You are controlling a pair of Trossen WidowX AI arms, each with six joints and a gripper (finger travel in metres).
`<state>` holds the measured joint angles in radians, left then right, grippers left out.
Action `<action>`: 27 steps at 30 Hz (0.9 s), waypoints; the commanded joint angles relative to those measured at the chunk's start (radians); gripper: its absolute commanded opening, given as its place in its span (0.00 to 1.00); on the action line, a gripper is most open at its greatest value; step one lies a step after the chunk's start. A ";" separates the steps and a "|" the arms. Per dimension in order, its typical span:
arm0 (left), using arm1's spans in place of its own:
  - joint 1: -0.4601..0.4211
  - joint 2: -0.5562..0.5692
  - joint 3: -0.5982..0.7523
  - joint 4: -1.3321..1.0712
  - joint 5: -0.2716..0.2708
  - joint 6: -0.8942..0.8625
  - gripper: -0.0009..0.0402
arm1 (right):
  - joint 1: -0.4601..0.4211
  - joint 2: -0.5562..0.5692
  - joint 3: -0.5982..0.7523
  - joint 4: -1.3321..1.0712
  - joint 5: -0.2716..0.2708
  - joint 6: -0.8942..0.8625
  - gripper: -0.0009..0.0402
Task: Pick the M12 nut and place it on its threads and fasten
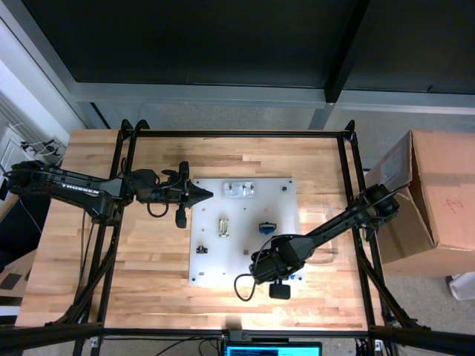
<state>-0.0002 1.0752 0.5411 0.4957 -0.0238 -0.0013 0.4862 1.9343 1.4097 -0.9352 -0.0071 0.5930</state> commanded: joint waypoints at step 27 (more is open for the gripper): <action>0.000 0.000 0.000 0.003 0.000 0.000 0.02 | 0.000 0.001 0.000 0.004 0.061 0.029 0.02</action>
<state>-0.0002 1.0752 0.5415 0.4980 -0.0235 -0.0010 0.4870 1.9350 1.4090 -0.9367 0.0509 0.6228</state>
